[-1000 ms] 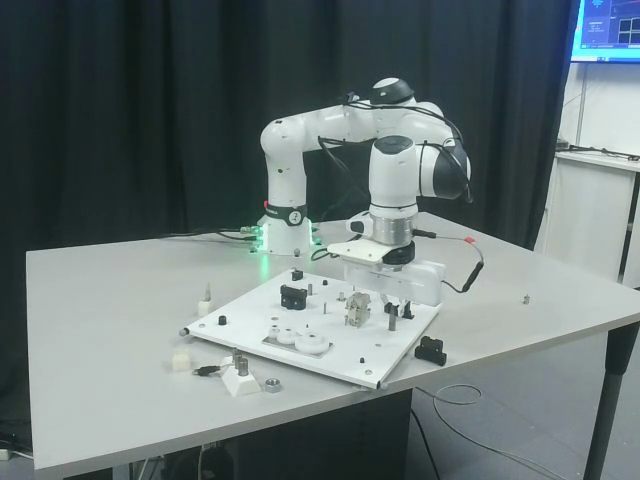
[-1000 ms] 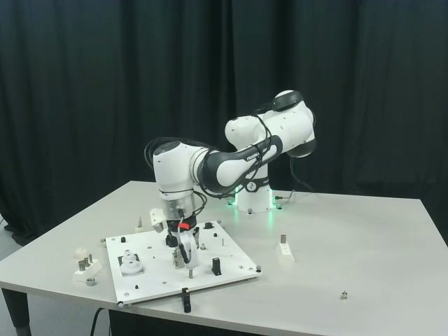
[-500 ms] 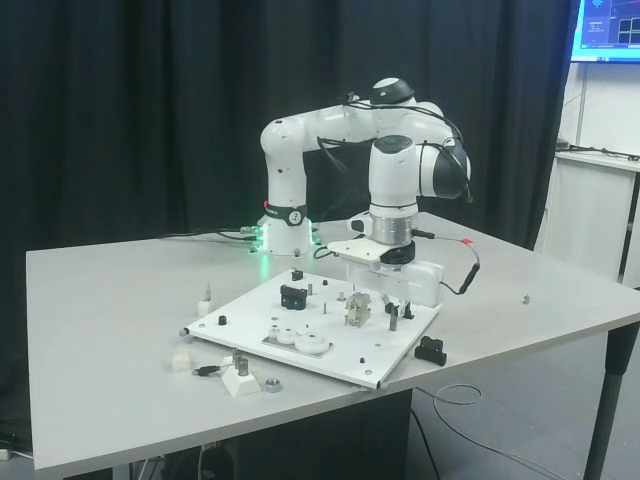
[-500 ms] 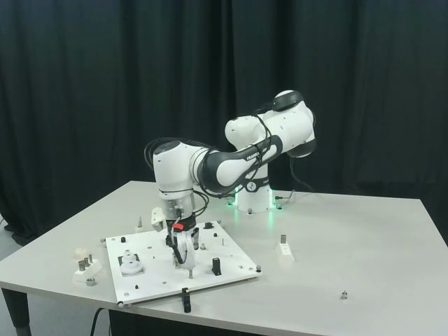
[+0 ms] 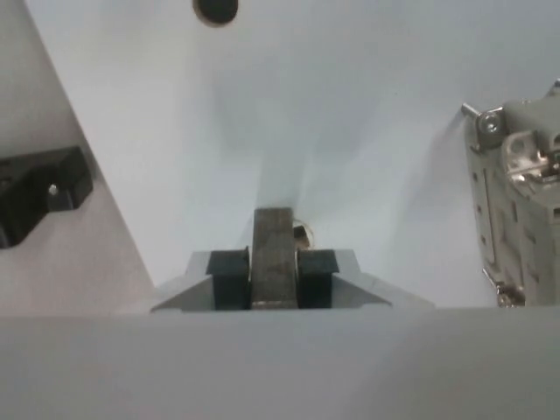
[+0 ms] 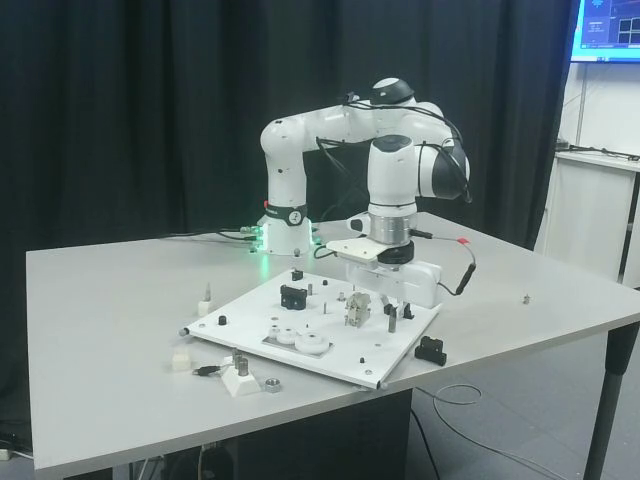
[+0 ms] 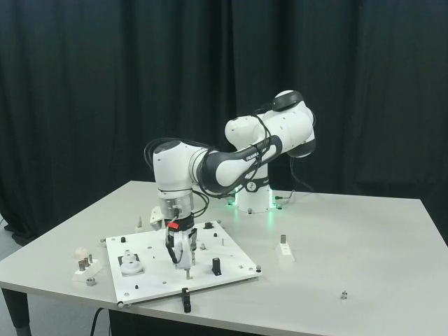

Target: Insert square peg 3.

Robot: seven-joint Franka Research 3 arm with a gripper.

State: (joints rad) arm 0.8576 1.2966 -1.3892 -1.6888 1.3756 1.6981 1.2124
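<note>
My gripper point(image 5: 274, 267) is shut on a grey square peg point(image 5: 274, 234), held upright between the black pads point(image 5: 227, 271). The peg's lower end hangs just above the white board point(image 5: 350, 105), close to a small hole that it partly hides. In the first room view the gripper point(image 6: 393, 305) stands over the board's point(image 6: 250, 310) right part, beside a metal hinged fixture point(image 6: 357, 308). The second room view shows the gripper point(image 7: 183, 260) with the peg point(image 7: 187, 273) pointing down at the board point(image 7: 231, 262).
A black clip point(image 6: 431, 348) lies on the table off the board's right corner. Near the front left corner sit a white holder with pegs point(image 6: 238, 378) and a small white block point(image 6: 181, 358). Black fixtures point(image 6: 293, 295) and white gears point(image 6: 300, 340) stand on the board.
The hand has risen a little and turned slightly over the board, still holding the peg. Everything else on the board and table is unmoved.
</note>
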